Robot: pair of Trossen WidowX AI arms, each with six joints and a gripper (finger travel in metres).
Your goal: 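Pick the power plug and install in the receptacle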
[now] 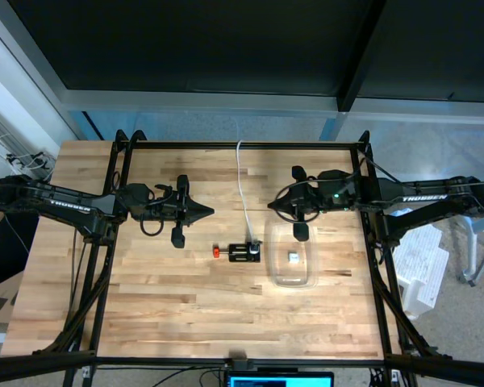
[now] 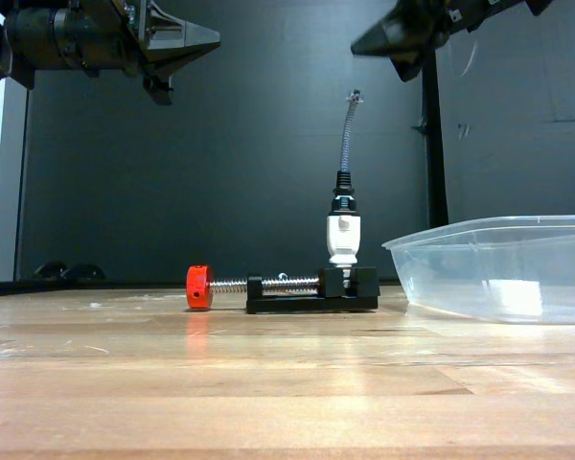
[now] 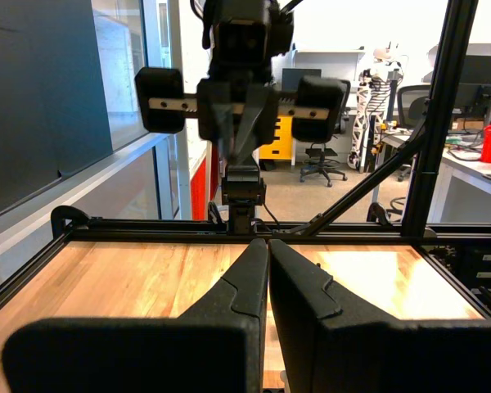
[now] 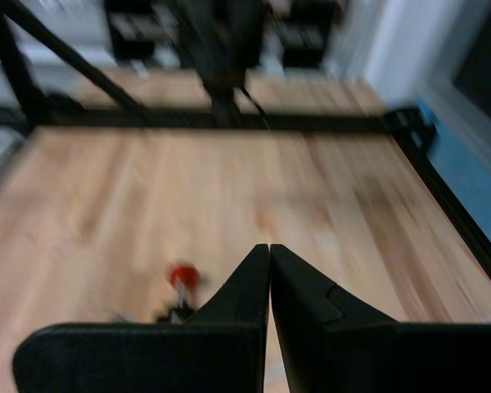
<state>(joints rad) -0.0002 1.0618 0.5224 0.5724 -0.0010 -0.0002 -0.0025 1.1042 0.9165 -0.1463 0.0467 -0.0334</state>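
Both arms hung high over the counter [image 1: 185,322], holding nothing. Left claw [image 1: 210,212] sat above the counter's left half, pointing twd the middle. Its fingers were pressed together w/ no gap, and the left wrist view showed the two tips meeting. Right claw [image 1: 272,208] sat over the right half, pointing back at the left one, fingers likewise together and empty. The two claws were well apart, tips facing. Below and btwn them, a bit nearer the counter's near edge, the black vise [image 2: 311,287] lay flat on the wood, red knob [image 2: 199,287] on the end twd the left edge. The receptacle [image 2: 343,235], white, stood upright in the vise's other end. It had a black collar [image 2: 342,184] on top where the cable [image 1: 242,181] left it. The cable ran away twd the far edge. Just beside the vise, on the right-edge side, sat the clear tray [image 2: 460,278], a thin strip of wood showing btwn them in the high view. A small white cube [image 1: 294,256] lay inside it. Power plug: couldn't pick it out in any view, too small to tell. Both claws were well above vise and tray.
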